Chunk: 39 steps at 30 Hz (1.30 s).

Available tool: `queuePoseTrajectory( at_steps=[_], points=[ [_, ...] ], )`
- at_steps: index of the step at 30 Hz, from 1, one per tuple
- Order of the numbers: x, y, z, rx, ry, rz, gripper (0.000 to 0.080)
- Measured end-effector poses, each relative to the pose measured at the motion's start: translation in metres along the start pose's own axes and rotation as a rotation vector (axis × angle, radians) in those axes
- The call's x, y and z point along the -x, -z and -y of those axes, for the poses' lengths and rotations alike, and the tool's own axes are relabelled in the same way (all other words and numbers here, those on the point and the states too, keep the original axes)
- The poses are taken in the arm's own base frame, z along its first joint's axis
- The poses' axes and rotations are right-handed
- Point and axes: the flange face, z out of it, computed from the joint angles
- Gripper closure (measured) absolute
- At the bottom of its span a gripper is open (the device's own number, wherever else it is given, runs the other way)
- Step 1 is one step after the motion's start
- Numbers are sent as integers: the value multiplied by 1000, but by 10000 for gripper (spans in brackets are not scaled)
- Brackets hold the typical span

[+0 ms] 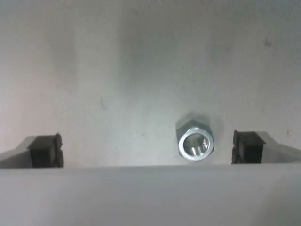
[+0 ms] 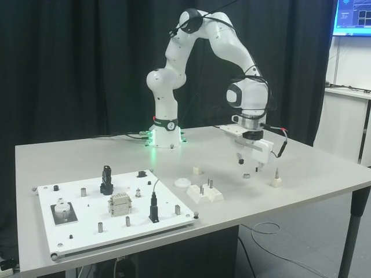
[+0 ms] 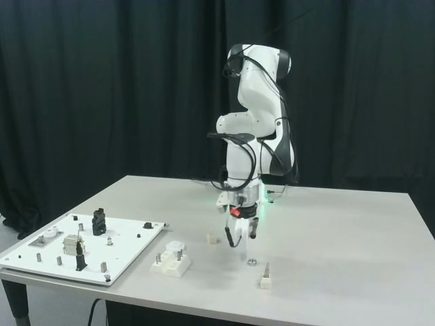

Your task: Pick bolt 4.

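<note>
My hand (image 1: 147,149) hangs wide open and empty above the surface (image 1: 141,70); the hex nut (image 1: 194,140) stands bore-up between my fingertips, nearer one.

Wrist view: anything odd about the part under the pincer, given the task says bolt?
Yes. The part on the grey table looks like a hex nut with a threaded hole, standing on end, not a bolt. It also sits off centre between the open pincer fingers, nearer one fingertip.
</note>
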Motion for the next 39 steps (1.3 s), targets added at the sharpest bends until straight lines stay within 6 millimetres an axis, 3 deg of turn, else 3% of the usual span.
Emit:
queuePoseTrajectory(
  at_steps=[9,28,39],
  points=[
    [-6,-15,-7,17,-8,-18,3],
    [-7,-38,-41,-25,26,15,3],
    [-16,-45,-47,-41,12,45,3]
  ],
)
